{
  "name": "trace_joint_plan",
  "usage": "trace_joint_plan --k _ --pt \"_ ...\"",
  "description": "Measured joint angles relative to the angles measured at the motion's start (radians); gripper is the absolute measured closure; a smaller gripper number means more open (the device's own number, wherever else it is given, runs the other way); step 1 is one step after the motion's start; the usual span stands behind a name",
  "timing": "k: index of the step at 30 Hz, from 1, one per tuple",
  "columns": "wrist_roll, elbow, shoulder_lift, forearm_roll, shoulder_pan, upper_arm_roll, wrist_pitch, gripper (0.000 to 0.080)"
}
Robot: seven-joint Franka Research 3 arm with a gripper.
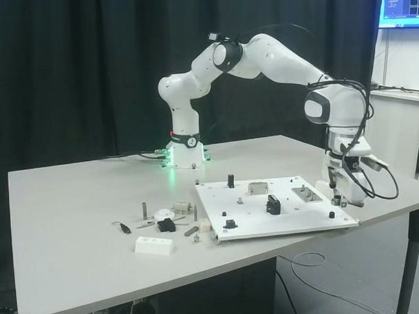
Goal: Place bolt 4.
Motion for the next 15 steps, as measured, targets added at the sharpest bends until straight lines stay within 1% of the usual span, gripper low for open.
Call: trace_joint_plan --k 15 --pt "0.000 0.004 0.000 0.000 -0.001 0.000 -0.008 0.0575"
